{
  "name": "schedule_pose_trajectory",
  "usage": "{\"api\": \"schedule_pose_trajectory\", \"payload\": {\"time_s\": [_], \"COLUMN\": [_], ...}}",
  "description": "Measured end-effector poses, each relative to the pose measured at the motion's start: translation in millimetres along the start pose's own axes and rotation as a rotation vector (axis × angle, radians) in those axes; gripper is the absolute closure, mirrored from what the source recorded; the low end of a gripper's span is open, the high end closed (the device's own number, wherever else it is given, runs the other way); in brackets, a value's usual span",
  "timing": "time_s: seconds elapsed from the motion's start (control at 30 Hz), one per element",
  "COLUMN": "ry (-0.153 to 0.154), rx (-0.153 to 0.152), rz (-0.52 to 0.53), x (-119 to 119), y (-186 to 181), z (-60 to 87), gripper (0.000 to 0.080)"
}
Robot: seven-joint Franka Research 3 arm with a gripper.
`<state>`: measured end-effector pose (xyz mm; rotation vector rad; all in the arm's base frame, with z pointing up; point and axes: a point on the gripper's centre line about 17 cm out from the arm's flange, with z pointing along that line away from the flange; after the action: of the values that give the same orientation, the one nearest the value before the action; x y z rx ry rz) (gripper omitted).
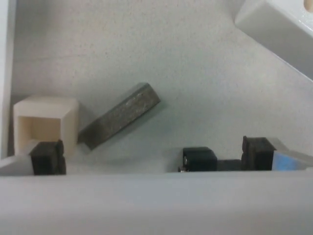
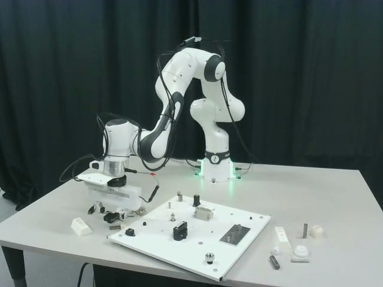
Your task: Remove round peg 2.
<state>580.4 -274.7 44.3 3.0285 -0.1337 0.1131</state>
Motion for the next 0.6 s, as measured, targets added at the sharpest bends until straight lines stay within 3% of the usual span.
{"api": "schedule_pose_trajectory", "payload": {"time_s": [0.23, 0.6], "ry": [-0.028, -0.100], "rx": [0.029, 0.119], "rz": [-0.024, -0.039], "x": [-3, -19], "y": [-10, -41], "z": [-6.1, -34.4], "gripper": [0.0003, 0.0003]}}
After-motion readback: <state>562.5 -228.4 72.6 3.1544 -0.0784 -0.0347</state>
